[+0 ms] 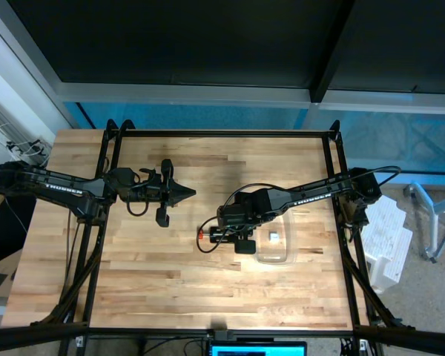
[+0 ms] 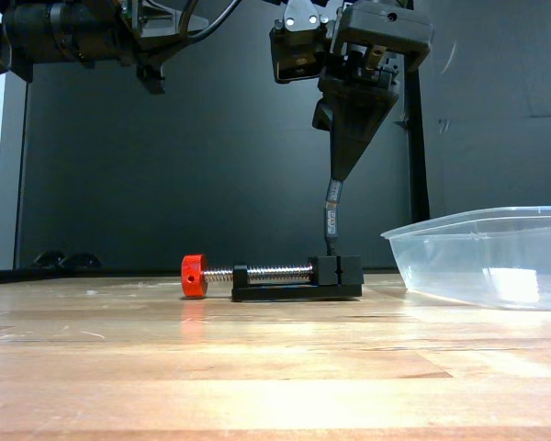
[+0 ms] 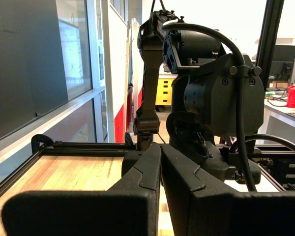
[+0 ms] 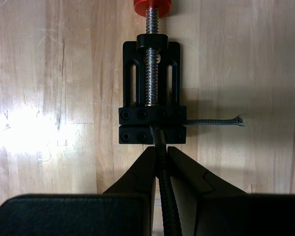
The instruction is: Pick the usb-c connector and install on the hub
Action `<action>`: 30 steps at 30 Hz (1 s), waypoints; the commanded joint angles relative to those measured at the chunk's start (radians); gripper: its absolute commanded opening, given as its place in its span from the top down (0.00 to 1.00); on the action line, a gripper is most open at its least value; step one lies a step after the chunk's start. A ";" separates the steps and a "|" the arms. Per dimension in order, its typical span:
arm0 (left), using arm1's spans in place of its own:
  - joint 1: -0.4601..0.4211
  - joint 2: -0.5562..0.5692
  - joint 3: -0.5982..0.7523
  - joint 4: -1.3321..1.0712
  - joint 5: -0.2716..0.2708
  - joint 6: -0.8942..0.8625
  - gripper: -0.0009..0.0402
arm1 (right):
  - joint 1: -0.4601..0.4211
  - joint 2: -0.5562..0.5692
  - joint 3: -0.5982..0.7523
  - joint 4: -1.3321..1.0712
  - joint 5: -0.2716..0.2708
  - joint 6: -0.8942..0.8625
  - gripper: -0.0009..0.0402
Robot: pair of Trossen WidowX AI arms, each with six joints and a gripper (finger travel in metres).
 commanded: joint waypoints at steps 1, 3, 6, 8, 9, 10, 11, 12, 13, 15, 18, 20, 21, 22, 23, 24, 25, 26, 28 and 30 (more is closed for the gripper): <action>0.000 0.000 0.000 0.000 0.000 0.000 0.98 | 0.001 -0.001 0.001 0.001 0.000 0.002 0.98; 0.000 0.000 0.000 0.000 0.000 0.000 0.98 | 0.001 0.014 0.006 -0.002 0.000 0.002 0.98; 0.000 0.000 0.000 0.000 0.000 0.000 0.98 | 0.001 0.033 0.035 -0.026 0.000 -0.003 0.98; 0.000 0.000 0.000 0.000 0.000 0.000 0.98 | 0.001 0.033 0.056 -0.044 0.001 -0.008 0.98; 0.000 0.000 0.000 0.000 0.000 0.000 0.98 | 0.001 0.033 0.061 -0.046 0.009 -0.011 0.98; 0.000 0.000 0.000 0.000 0.000 0.000 0.98 | 0.001 0.033 0.063 -0.045 0.010 -0.011 0.98; 0.000 0.000 0.000 0.000 0.000 0.000 0.98 | 0.001 0.033 0.063 -0.049 0.009 -0.011 0.98; 0.000 0.000 0.000 0.000 0.000 0.000 0.98 | 0.001 0.033 0.063 -0.054 0.009 -0.010 0.98; 0.000 0.000 0.000 0.000 0.000 0.000 0.98 | 0.001 0.033 0.063 -0.062 0.009 -0.009 0.98; 0.000 0.000 0.000 0.000 0.000 0.000 0.98 | 0.001 0.033 0.063 -0.074 0.009 -0.006 0.98; 0.000 0.000 0.000 0.000 0.000 0.000 0.98 | 0.002 0.033 0.063 -0.084 0.009 -0.002 0.98; 0.000 0.000 0.000 0.000 0.000 0.000 0.98 | 0.002 0.033 0.063 -0.094 0.009 0.000 0.98; 0.000 0.000 0.000 0.000 0.000 0.000 0.98 | 0.002 0.033 0.063 -0.095 0.009 0.000 0.98; 0.000 0.000 0.000 0.000 0.000 0.000 0.98 | 0.002 0.033 0.063 -0.094 0.009 0.000 0.98; 0.000 0.000 0.000 0.000 0.000 0.000 0.98 | 0.003 0.033 0.063 -0.093 0.009 0.000 0.98; 0.000 0.000 0.000 0.000 0.000 0.000 0.98 | 0.003 0.033 0.063 -0.093 0.009 0.000 0.98; 0.000 0.000 0.000 0.000 0.000 0.000 0.98 | 0.003 0.033 0.063 -0.093 0.009 -0.001 0.98; 0.000 0.000 0.000 0.000 0.000 0.000 0.98 | 0.003 0.033 0.064 -0.092 0.009 -0.002 0.98; 0.000 0.000 0.000 0.000 0.000 0.000 0.98 | 0.003 0.033 0.074 -0.095 0.009 -0.003 0.98; 0.000 0.000 0.000 0.000 0.000 0.000 0.98 | 0.003 0.037 0.092 -0.106 0.009 -0.004 0.98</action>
